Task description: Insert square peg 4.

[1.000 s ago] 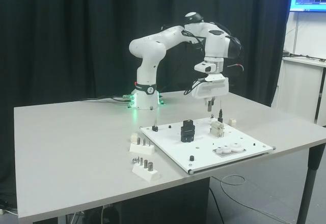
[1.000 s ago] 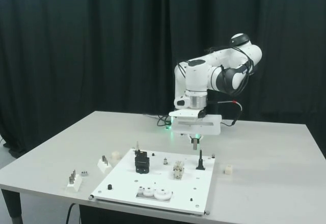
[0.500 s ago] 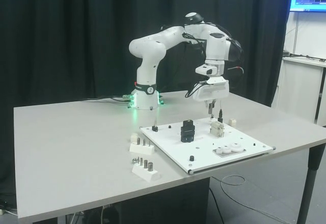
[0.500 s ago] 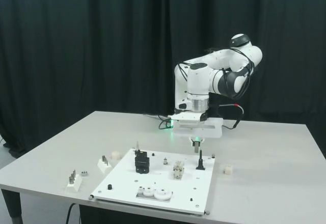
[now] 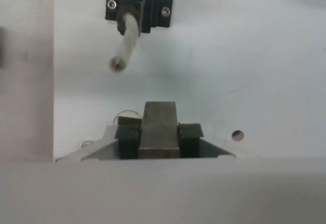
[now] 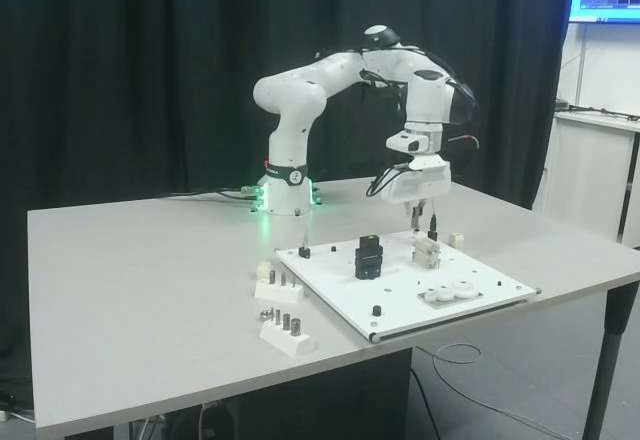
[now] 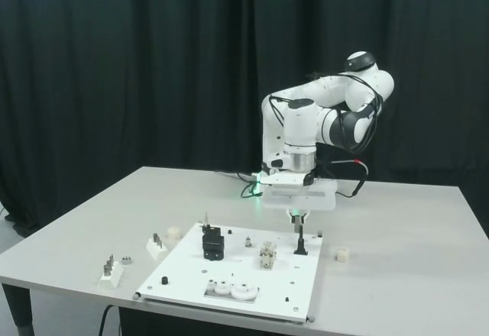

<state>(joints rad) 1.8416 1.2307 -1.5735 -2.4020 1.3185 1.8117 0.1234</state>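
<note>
My gripper (image 5: 159,132) is shut on a grey square peg (image 5: 159,116), which stands between the two black fingertips. In the first room view the gripper (image 6: 415,206) hangs above the far part of the white board (image 6: 470,272), close to a black post (image 6: 433,228). From the second room view the gripper (image 7: 296,217) is just above that black post (image 7: 300,243). In the wrist view, the black bracket with its pale rod (image 5: 137,10) lies ahead of the peg. A small hole (image 5: 237,135) shows in the board beside the fingers.
On the board stand a black block (image 6: 368,257), a small pale fixture (image 6: 426,251) and white gears (image 6: 450,294). Two white peg holders (image 6: 272,285) (image 6: 286,332) sit on the grey table beside the board. A small white cube (image 6: 457,239) lies past the board's far edge.
The wrist has swung toward the black post with the peg held, and the gripper has dropped slightly closer to the board.
</note>
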